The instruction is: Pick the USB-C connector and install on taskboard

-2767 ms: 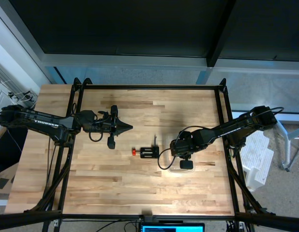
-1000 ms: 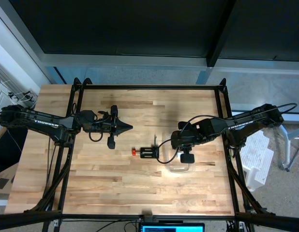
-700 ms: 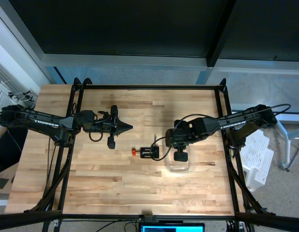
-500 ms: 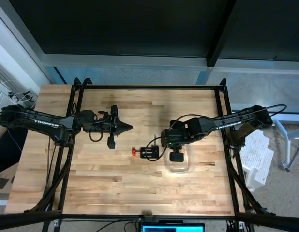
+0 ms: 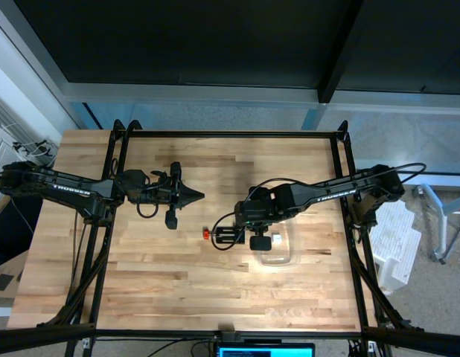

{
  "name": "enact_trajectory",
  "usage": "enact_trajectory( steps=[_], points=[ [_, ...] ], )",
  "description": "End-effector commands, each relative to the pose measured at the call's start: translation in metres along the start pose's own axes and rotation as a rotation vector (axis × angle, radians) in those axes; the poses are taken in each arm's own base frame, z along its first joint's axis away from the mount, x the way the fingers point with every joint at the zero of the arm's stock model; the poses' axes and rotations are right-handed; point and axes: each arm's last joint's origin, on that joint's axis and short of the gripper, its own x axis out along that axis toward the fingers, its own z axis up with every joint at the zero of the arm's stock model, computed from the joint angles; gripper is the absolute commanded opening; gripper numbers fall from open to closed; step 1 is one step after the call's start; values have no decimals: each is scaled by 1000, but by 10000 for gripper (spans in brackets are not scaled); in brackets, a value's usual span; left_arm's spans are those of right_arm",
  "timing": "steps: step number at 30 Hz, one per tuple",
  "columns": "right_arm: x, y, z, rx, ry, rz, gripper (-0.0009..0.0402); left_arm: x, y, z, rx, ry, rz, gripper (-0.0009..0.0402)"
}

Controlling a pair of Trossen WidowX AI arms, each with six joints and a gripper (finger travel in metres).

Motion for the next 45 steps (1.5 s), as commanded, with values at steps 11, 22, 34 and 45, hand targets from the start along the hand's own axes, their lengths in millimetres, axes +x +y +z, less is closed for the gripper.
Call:
enact_trajectory(
  steps=[11, 22, 34, 45],
  points=[
    [17, 7, 21, 44, 15, 1, 0, 0, 0, 0, 0, 0, 0, 0],
    [19, 9, 25, 74, 18, -2, 0, 0, 0, 0, 0, 0, 0, 0],
    [23, 19, 24, 73, 29, -3, 0, 0, 0, 0, 0, 0, 0, 0],
    [25, 19, 24, 65, 33, -1, 0, 0, 0, 0, 0, 0, 0, 0]
  ],
)
